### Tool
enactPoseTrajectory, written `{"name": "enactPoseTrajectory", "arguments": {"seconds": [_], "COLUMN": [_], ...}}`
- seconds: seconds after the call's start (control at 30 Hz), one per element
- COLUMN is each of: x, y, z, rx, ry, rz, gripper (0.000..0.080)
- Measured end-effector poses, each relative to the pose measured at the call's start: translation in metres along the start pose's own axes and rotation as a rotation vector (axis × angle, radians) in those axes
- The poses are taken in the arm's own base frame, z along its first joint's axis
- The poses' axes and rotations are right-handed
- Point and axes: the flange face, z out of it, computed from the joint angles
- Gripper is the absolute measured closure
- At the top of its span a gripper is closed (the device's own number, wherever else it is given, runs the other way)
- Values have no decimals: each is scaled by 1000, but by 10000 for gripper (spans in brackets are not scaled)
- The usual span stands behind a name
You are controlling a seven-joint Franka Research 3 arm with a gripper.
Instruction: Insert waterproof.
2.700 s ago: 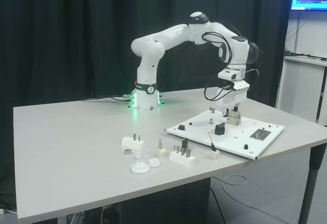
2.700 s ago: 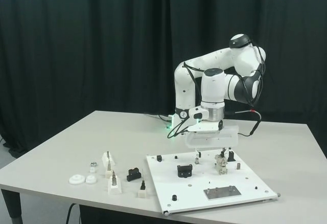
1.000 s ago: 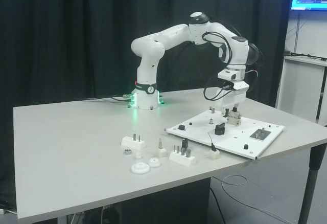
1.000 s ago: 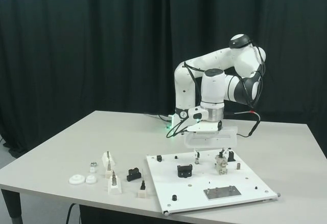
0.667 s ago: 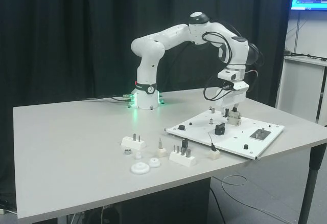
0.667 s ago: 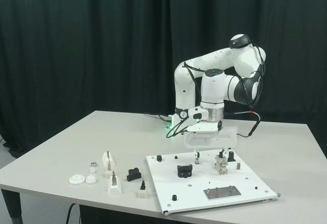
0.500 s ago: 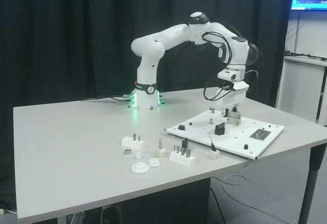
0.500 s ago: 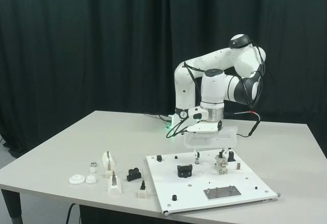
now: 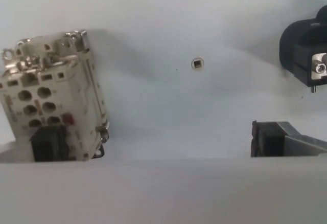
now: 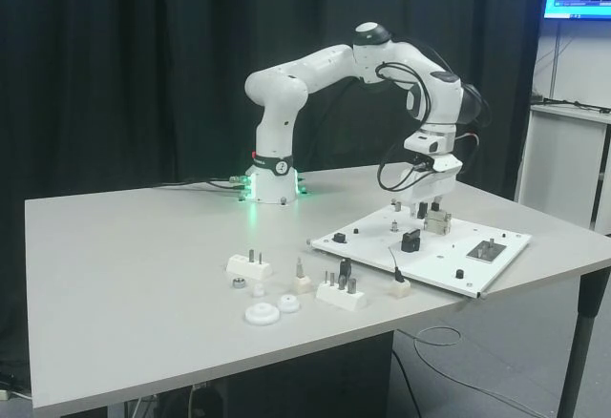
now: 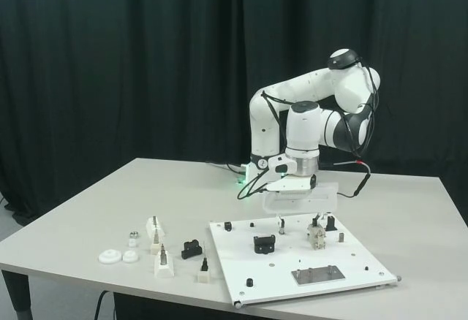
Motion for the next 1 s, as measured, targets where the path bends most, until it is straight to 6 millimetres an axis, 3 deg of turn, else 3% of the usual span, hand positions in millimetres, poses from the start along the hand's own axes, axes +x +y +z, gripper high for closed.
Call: {"name": "enactPoseTrajectory", "arguments": {"seconds": [1.0], "x": [-12], "y": [-20], "z": [-13], "rx": [15], "ry": [21], "rz": [-32], "gripper": [3]}}
